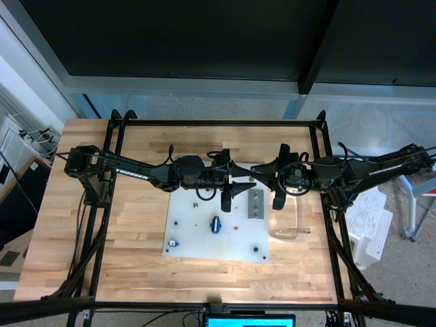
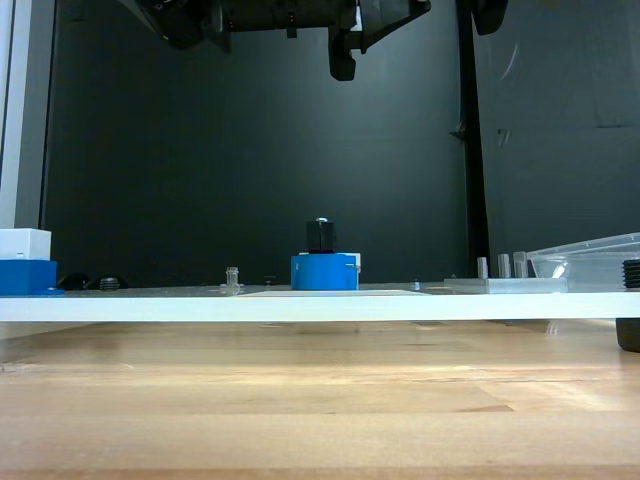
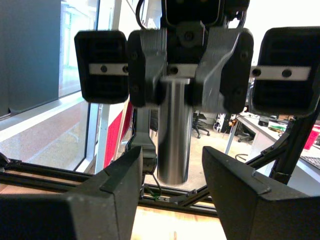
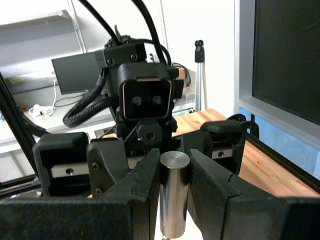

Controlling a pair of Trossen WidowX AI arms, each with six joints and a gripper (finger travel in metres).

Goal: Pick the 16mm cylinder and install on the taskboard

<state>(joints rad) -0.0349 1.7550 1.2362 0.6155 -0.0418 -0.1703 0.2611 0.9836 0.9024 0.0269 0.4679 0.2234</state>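
Clamping 16mm cylinder (image 4: 174, 200), right end effector (image 4: 174, 162), left end effector (image 3: 172, 159) opposite

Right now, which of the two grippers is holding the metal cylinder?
The right gripper: it is clamped shut on the 16mm cylinder, high above the taskboard. The left gripper faces it, open, and grips nothing.

16mm cylinder (image 4: 173, 200): shiny grey, upright, clamped in right end effector (image 4: 173, 165) | taskboard (image 1: 197, 235): white, lying flat
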